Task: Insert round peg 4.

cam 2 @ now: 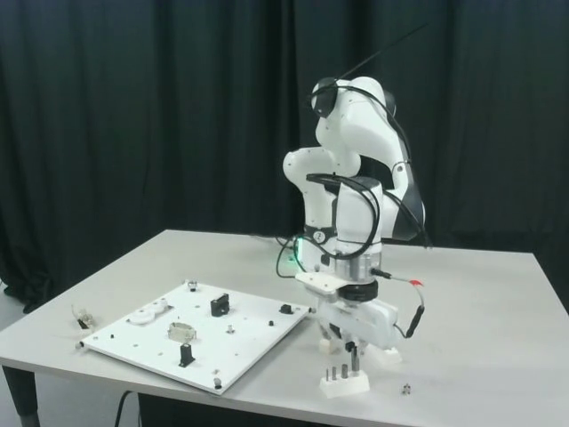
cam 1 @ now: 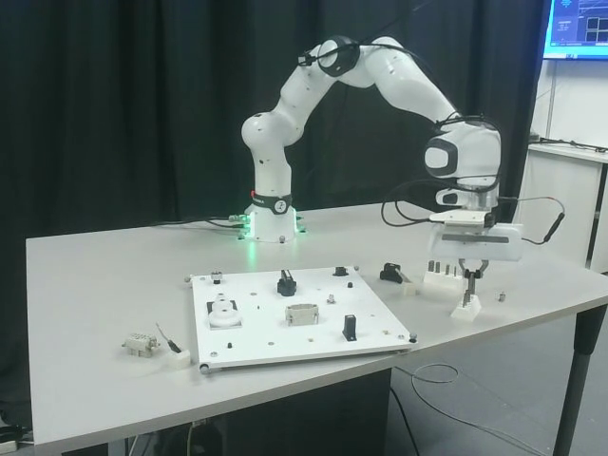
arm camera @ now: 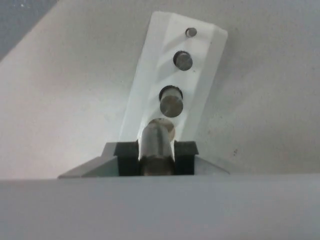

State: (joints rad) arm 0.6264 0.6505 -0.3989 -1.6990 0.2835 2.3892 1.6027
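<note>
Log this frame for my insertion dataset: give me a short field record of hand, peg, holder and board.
hand: shut on the round peg, above the holder's near end
peg holder: white block on the grey table, three other pegs standing in it
assembly board: white, apart from the hand
stage: peg not yet at the board

Three standing pegs (arm camera: 172, 101) crowd the holder (arm camera: 150, 75).
</note>
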